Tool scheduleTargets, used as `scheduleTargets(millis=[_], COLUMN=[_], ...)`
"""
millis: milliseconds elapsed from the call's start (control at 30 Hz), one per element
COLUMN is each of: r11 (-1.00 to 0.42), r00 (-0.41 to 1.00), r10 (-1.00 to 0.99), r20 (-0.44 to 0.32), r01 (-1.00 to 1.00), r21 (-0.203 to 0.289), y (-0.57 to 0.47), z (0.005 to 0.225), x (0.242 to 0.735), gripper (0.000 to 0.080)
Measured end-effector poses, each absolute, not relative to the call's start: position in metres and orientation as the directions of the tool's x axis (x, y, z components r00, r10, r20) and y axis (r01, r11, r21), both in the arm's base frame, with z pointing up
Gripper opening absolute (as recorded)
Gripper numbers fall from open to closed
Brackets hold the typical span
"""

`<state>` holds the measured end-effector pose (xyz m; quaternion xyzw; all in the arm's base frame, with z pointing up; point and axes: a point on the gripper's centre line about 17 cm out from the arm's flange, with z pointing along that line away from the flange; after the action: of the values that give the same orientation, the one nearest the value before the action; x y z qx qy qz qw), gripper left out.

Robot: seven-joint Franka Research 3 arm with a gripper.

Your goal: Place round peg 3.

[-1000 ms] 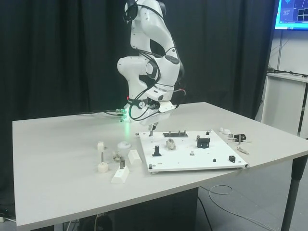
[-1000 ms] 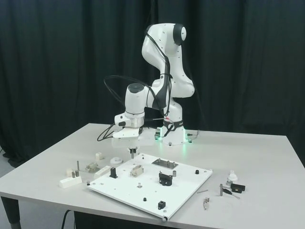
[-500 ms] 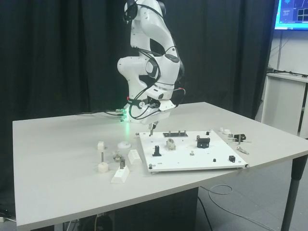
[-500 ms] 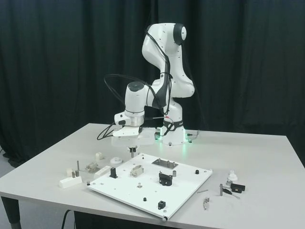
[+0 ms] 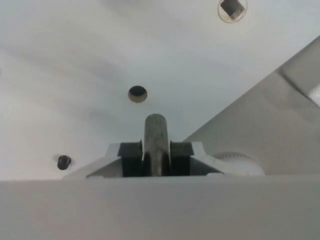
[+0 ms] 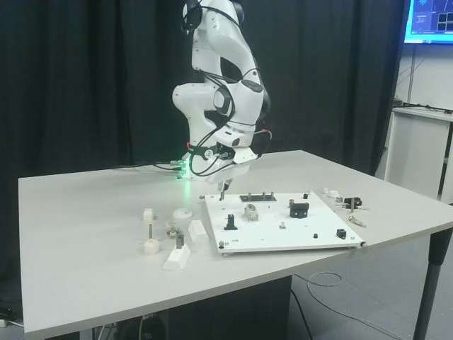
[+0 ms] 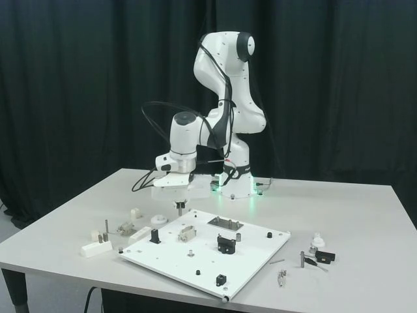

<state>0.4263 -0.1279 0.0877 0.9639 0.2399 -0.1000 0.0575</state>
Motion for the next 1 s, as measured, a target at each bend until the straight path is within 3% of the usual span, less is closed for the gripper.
scheduleTargets(millis=[1000], r11=[-0.875], r00=[0.867], r10=[0.457], r20=[-0.197], r01=[0.479], r21=[0.076], y=[-0.141], z=[0.084], x=[0.433], gripper=[0.0113])
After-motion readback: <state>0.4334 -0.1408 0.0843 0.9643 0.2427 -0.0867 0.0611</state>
